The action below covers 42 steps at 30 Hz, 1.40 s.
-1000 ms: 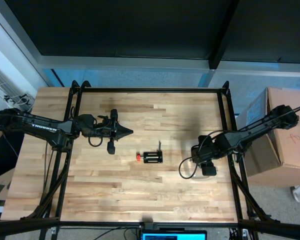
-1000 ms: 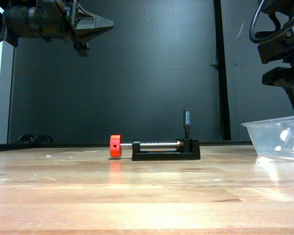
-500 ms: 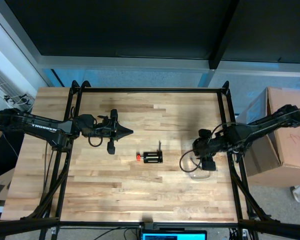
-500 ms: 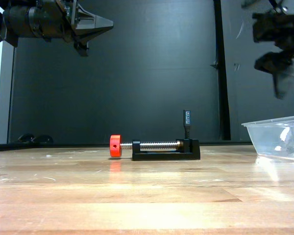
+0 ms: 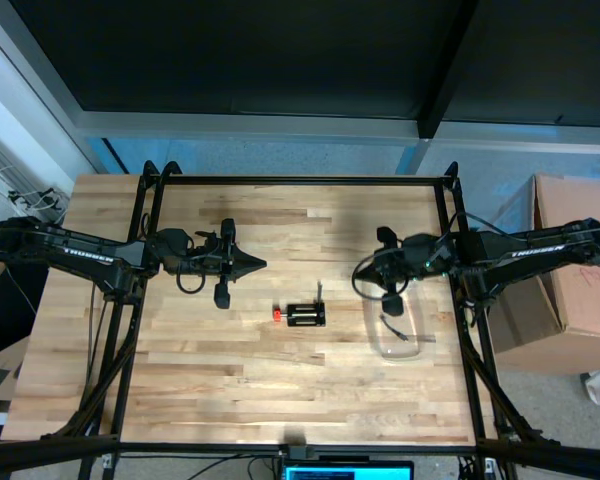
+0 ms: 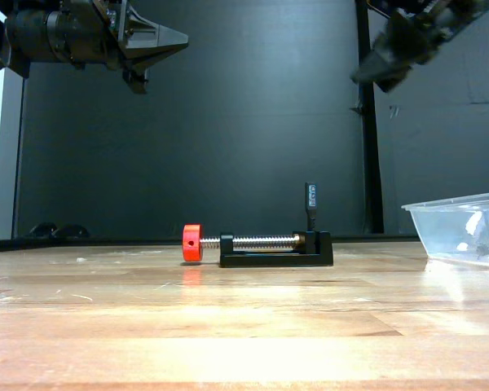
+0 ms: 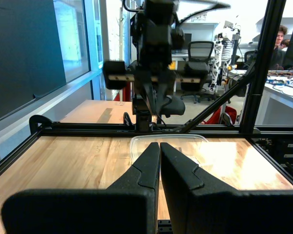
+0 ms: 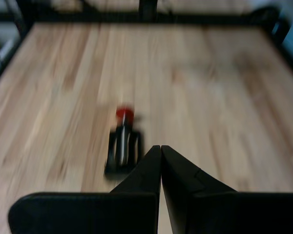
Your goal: Remove the USB-C connector from the USB-C receptacle and place in the container
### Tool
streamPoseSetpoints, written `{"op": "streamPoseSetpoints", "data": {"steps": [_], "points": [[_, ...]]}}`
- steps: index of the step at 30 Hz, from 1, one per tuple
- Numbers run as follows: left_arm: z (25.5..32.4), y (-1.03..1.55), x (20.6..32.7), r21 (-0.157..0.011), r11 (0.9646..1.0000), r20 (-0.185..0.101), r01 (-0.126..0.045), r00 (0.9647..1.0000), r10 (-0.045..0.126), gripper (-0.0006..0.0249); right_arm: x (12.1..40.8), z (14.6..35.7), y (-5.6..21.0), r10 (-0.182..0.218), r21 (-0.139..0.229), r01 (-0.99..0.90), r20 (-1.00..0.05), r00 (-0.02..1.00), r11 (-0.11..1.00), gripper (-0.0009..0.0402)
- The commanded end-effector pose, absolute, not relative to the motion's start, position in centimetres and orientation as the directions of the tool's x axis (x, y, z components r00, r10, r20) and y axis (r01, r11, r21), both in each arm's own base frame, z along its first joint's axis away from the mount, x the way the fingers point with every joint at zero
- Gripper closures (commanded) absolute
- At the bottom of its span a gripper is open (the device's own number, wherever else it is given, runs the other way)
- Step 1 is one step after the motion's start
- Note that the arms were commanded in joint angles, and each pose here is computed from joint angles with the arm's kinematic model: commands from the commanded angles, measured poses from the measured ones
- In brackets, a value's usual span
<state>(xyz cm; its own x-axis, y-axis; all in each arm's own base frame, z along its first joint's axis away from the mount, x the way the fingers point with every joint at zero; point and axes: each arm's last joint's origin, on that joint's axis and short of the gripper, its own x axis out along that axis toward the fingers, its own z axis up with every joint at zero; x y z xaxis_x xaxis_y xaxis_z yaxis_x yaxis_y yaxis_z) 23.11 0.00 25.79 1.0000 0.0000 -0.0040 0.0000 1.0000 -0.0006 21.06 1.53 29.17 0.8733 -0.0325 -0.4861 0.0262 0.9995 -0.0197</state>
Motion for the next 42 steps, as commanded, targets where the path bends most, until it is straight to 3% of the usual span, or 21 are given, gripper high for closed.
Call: {"op": "streamPoseSetpoints", "data": {"steps": [1, 3, 8, 19, 25, 31, 42], "points": [[25.78, 0.00, 23.1, 0.000, 1.0000, -0.004, 0.000, 1.0000, 0.000, 0.0243, 21.5, 30.1, 0.9, -0.049, -0.034, 0.039, -0.391, 0.919, 0.999, 0.0388], [25.78, 0.00, 23.1, 0.000, 1.0000, -0.004, 0.000, 1.0000, 0.000, 0.0243, 21.7, 30.5, 0.7, -0.055, -0.051, 0.040, -0.335, 0.941, 0.998, 0.0395], [25.78, 0.00, 23.1, 0.000, 1.0000, -0.004, 0.000, 1.0000, 0.000, 0.0243, 22.2, 30.3, -0.1, 0.009, -0.006, -0.010, -0.179, 0.984, 1.000, 0.0393], [25.78, 0.00, 23.1, 0.000, 1.0000, -0.004, 0.000, 1.0000, 0.000, 0.0243, 22.5, 28.0, -0.7, -0.007, 0.002, 0.007, 0.012, 1.000, 1.000, 0.0394], [25.78, 0.00, 23.1, 0.000, 1.0000, -0.004, 0.000, 1.0000, 0.000, 0.0243, 22.5, 27.4, -0.8, -0.010, 0.004, 0.009, 0.026, 1.000, 1.000, 0.0394], [25.78, 0.00, 23.1, 0.000, 1.0000, -0.004, 0.000, 1.0000, 0.000, 0.0243, 22.3, 26.8, -0.8, -0.003, 0.043, 0.002, 0.020, 1.000, 0.999, 0.0394], [25.78, 0.00, 23.1, 0.000, 1.0000, -0.004, 0.000, 1.0000, 0.000, 0.0243, 22.3, 26.8, -0.8, -0.003, 0.078, 0.001, 0.023, 1.000, 0.997, 0.0394]]}}
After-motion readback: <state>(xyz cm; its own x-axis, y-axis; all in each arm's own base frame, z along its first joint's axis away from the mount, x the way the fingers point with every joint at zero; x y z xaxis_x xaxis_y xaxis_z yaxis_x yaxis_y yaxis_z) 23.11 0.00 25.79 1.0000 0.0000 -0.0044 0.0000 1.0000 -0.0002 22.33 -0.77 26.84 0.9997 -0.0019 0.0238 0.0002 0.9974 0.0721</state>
